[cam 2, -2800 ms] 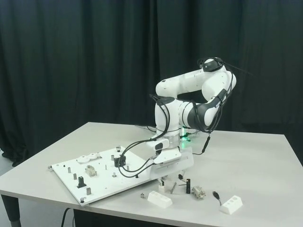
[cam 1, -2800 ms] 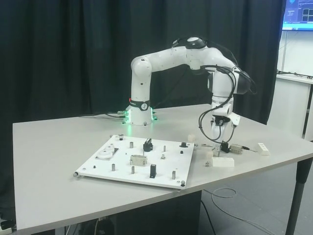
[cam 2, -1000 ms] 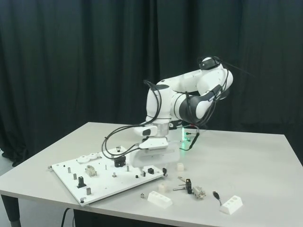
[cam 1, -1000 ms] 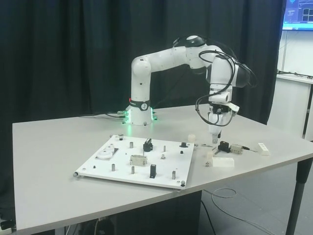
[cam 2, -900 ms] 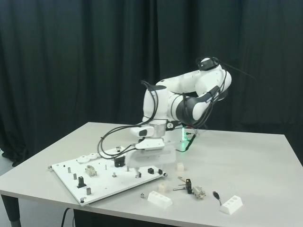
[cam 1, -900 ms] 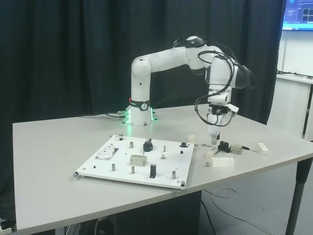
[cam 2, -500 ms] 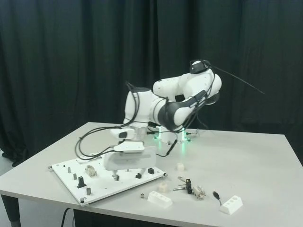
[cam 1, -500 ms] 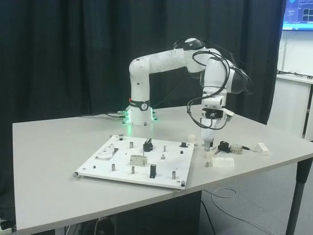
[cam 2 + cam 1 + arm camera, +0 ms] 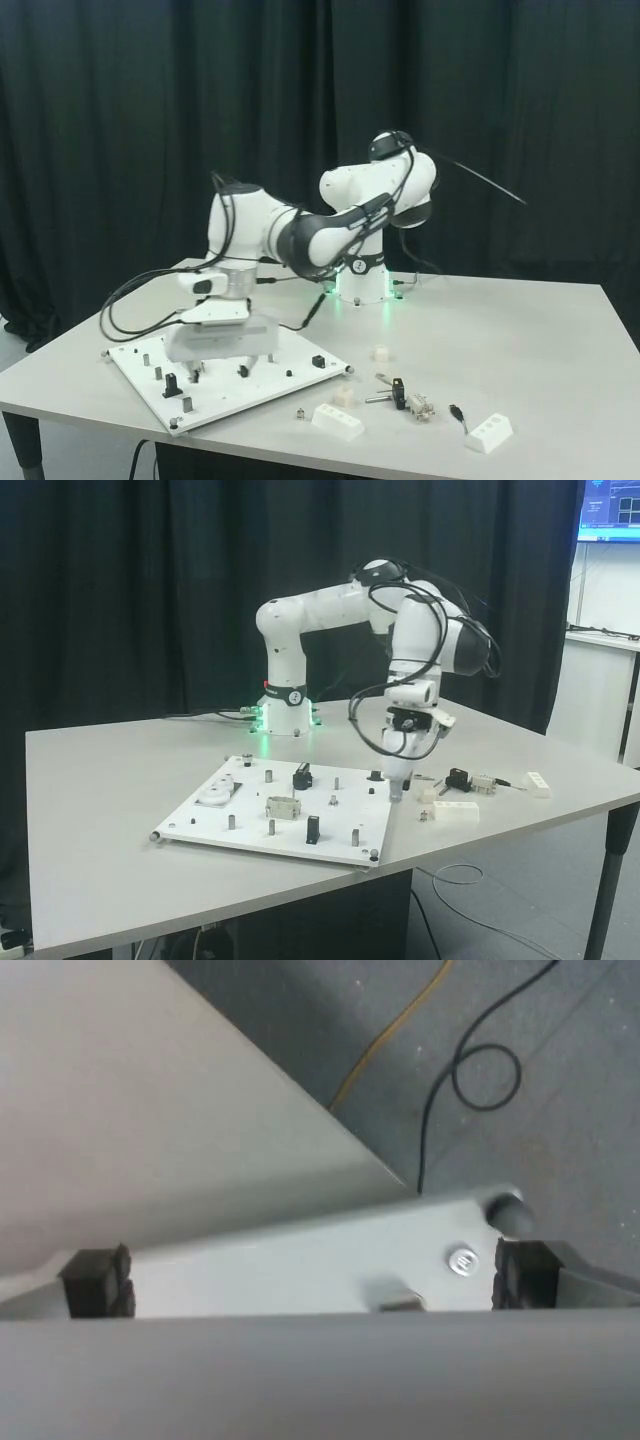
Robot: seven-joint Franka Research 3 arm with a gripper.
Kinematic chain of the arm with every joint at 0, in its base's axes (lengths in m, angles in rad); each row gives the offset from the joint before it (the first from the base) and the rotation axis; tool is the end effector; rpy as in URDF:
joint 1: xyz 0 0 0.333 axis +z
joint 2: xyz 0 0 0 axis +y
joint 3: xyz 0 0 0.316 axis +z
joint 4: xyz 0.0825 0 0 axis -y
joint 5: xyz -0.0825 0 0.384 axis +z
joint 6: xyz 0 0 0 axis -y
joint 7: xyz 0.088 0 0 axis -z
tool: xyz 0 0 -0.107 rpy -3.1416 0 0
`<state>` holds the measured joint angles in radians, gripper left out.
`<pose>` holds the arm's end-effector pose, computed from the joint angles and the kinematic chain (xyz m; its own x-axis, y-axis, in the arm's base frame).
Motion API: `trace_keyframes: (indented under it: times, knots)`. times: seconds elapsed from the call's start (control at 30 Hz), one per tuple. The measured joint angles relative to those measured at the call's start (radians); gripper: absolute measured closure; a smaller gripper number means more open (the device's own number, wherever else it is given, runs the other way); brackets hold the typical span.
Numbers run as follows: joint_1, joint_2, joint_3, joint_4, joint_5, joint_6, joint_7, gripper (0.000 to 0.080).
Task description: Remove square peg 4.
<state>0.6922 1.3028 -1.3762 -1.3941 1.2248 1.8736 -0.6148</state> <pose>0.7226 -0.1026 0.2819 0.9939 -0.0227 0.1084 -0.0369 -0.9906 0.1314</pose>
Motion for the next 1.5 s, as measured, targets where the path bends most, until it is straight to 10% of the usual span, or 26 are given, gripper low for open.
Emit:
trace_keyframes:
  times: [1.5]
  knots:
    - [-0.282,0.004,0.179,0.179,-0.055,-0.051,-0.175,0.0003]
